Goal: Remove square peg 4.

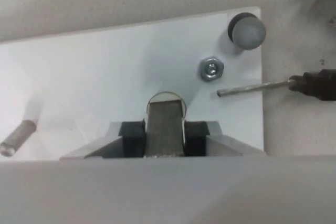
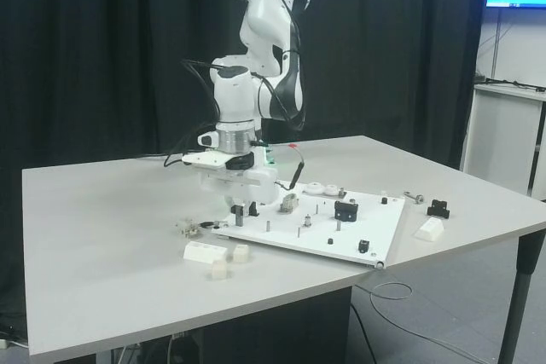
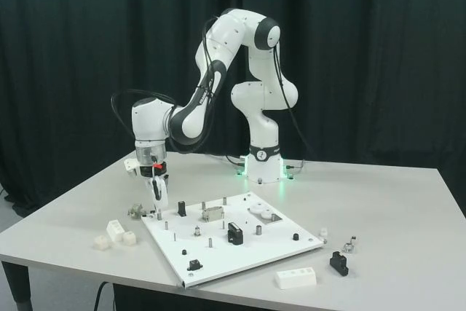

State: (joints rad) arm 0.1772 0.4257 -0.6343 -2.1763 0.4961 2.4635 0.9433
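Note:
The square peg (image 1: 165, 129) is a grey metal bar standing upright at the corner of the white board (image 1: 105, 66) furthest from the arm's base. My gripper (image 1: 165, 139) is shut on it, with a black pad pressed against each side. The peg's lower end meets a round socket rim (image 1: 166, 97) in the board; I cannot tell whether it is seated or just above. In the first room view the gripper (image 2: 241, 209) points straight down over the board (image 2: 375, 228). In the second room view the gripper (image 3: 157, 205) is at the same board (image 3: 240, 260) corner.
Close to the peg on the board are a hex nut (image 1: 212, 69), a grey round knob (image 1: 247, 30) and a grey cylinder peg (image 1: 18, 137). A thin metal pin (image 1: 252, 86) reaches over the board's edge. White blocks (image 3: 116, 229) lie beside the board; other small parts stand on it.

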